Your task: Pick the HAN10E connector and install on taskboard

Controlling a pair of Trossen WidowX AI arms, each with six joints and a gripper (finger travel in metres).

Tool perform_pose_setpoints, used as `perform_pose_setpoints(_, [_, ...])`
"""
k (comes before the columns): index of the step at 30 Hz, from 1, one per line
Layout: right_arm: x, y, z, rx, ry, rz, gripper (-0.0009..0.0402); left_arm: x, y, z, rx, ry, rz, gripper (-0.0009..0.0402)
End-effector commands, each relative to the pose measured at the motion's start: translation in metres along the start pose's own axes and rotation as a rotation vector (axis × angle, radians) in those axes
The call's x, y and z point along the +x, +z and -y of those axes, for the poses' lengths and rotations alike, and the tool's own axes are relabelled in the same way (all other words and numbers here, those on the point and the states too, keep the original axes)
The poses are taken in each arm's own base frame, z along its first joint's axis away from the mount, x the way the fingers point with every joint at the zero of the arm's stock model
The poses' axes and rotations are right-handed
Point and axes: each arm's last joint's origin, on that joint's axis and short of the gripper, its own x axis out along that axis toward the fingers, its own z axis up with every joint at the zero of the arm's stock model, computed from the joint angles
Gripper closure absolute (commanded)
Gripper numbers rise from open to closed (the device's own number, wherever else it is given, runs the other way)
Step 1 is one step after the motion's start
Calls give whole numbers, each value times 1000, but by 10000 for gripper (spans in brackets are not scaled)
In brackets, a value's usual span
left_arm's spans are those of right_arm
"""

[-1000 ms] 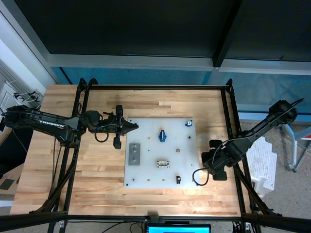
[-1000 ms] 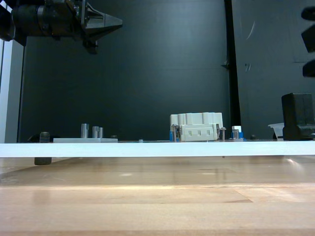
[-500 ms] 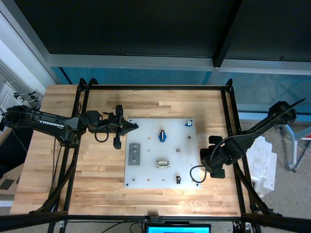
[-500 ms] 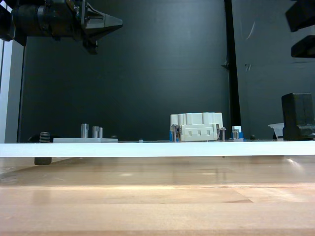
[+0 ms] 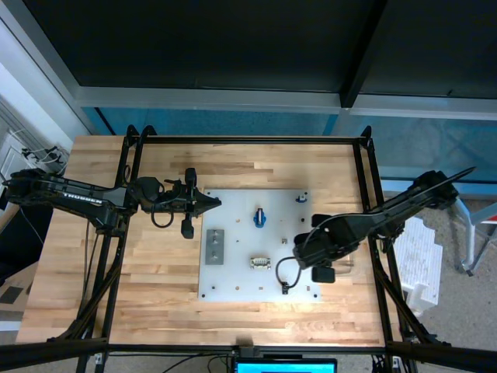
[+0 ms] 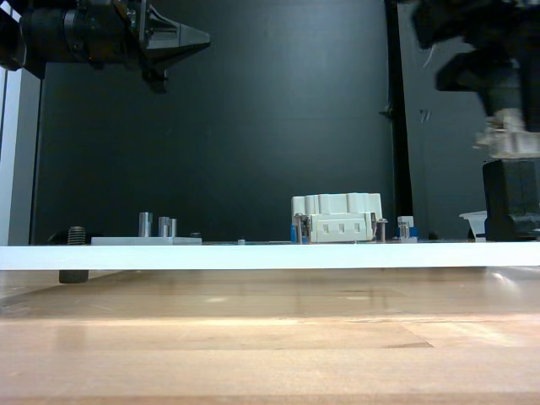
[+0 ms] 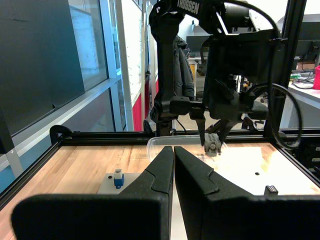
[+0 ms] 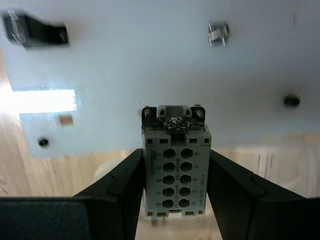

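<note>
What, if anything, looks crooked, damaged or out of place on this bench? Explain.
Nothing stands out. The right gripper holds the HAN10E connector straight between its jaws above the right edge of the taskboard. The left gripper hangs shut and empty by the board's far left corner.

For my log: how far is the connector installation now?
Picking looks done: the right gripper holds the HAN10E connector above the taskboard, near its right edge. Left to do: lowering and seating it there. The left gripper is shut, parked high by the board's left edge.
</note>
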Motion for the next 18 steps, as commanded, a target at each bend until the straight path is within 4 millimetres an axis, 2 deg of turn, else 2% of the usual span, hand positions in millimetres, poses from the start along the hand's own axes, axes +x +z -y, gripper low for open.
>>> perform_pose_setpoints(1, [1, 18, -3, -5, -4, -3, 380, 0, 0, 0, 0, 0, 0, 392])
perform_pose_setpoints(8, [6, 52, -8, -8, -8, -4, 380, 0, 0, 0, 0, 0, 0, 392])
perform_pose_setpoints(18, [17, 89, -11, -30, -8, 1, 380, 0, 0, 0, 0, 0, 0, 392])
